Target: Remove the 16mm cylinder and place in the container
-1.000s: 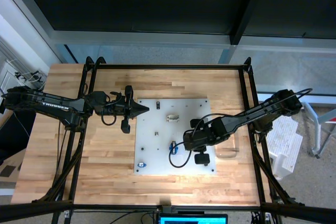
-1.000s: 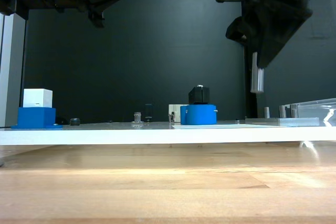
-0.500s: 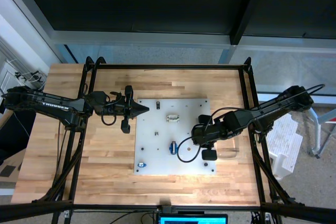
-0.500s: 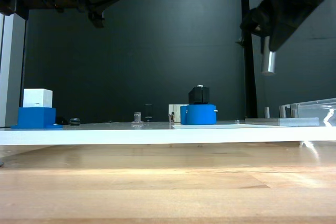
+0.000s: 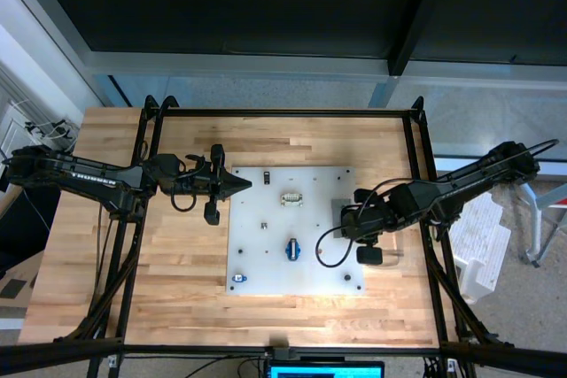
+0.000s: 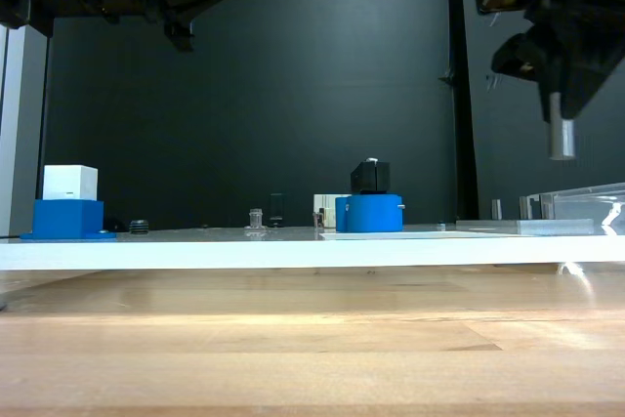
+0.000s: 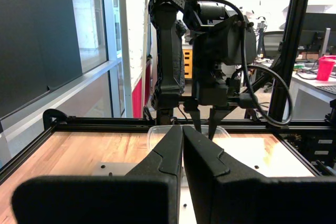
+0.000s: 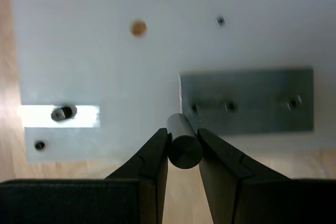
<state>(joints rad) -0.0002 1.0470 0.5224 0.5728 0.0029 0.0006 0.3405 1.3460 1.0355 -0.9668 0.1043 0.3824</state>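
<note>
Right gripper (image 8: pixel 184 139), clamping the 16mm cylinder (image 6: pixel 561 139), is moving off the white board's (image 5: pixel 266 254) middle toward the container (image 5: pixel 396 256); left gripper (image 5: pixel 241 183) is idling closed beside the board's left edge

The white square board (image 5: pixel 292 227) lies mid-frame on the wooden table (image 5: pixel 159 289) — the clear plastic tub (image 6: pixel 598 206) sits at its right edge. Right of centre, the right gripper (image 8: pixel 182 132) clamps the small silvery metal peg (image 6: pixel 561 139) over a corner of the grey rectangular metal plate (image 8: pixel 247 100) — higher than the tub. The left gripper (image 5: pixel 244 184), fingers together, hangs at the board's upper-left edge.
</note>
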